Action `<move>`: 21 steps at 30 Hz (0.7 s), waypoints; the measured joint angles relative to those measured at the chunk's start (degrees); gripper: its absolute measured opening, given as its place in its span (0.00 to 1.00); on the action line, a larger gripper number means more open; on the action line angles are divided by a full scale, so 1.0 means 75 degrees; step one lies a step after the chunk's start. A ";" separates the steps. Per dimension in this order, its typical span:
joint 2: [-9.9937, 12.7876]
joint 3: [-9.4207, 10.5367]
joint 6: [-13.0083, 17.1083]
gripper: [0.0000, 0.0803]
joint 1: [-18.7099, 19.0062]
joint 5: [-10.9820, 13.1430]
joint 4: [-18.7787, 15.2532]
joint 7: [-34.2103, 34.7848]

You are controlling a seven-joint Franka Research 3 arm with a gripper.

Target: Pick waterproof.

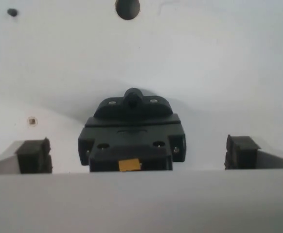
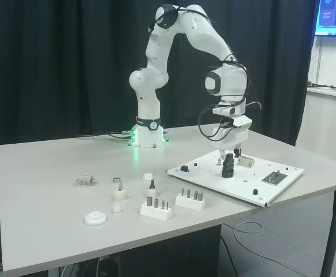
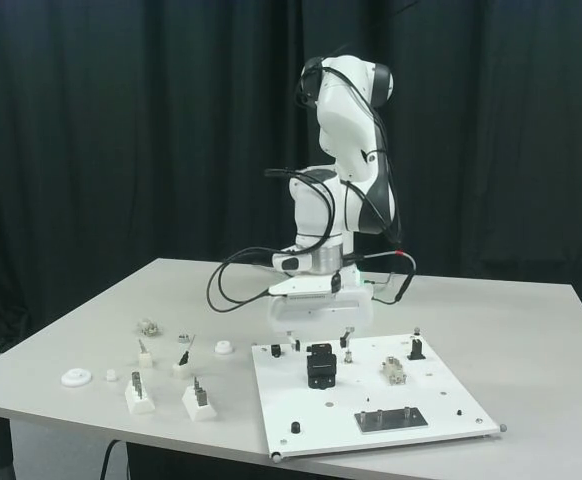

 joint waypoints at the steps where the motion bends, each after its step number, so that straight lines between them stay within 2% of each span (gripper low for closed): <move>1: -0.0009 -0.0005 -0.0038 0.99 -0.0005 -0.0001 0.0023 0.0000; 12: -0.0033 -0.0120 -0.0445 1.00 -0.0012 -0.0018 0.0258 0.0000; 21: -0.0036 -0.0199 -0.0585 1.00 -0.0012 -0.0023 0.0368 0.0000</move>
